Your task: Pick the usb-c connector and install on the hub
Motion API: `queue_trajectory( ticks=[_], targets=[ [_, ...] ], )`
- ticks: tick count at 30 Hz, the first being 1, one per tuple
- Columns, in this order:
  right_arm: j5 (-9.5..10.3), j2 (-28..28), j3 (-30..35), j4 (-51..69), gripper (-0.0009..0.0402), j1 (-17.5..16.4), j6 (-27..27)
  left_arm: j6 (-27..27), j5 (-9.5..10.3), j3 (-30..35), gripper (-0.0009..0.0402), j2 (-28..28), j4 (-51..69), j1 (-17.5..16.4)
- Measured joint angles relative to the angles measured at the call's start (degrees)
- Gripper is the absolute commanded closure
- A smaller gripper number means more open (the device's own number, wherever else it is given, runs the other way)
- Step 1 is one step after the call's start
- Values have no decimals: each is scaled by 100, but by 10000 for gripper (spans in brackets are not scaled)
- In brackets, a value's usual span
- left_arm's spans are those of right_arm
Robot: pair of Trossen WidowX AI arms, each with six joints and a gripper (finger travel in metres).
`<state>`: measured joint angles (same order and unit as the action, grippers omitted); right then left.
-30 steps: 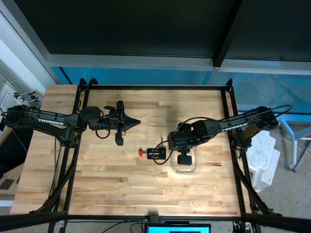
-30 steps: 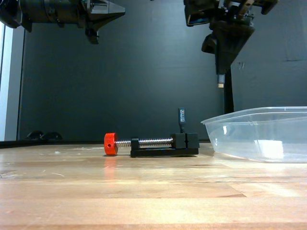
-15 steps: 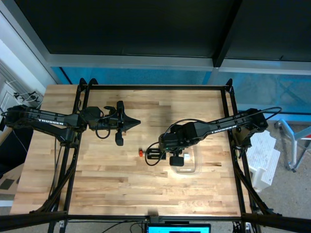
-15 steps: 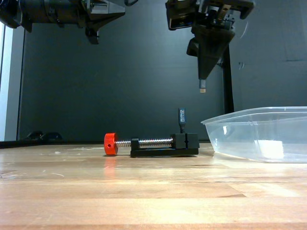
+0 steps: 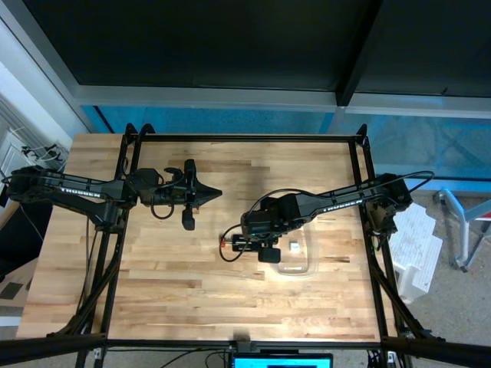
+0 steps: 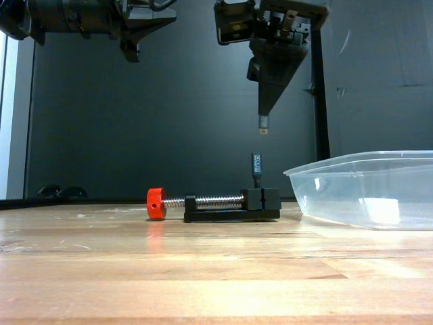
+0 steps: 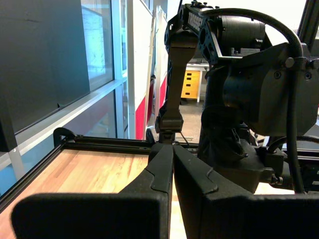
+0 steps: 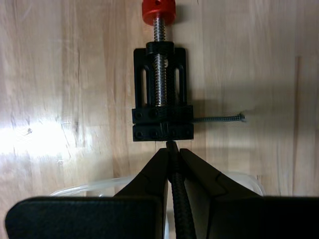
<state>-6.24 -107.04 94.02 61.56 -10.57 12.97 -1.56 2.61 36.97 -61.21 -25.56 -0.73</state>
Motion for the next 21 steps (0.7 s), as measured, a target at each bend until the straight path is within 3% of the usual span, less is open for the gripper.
queue_trajectory(
  ticks=[21],
  targets=[
    [28, -326, 24, -245, 392, 13, 22, 0, 2, 0, 393, 2, 0, 0]
  ],
)
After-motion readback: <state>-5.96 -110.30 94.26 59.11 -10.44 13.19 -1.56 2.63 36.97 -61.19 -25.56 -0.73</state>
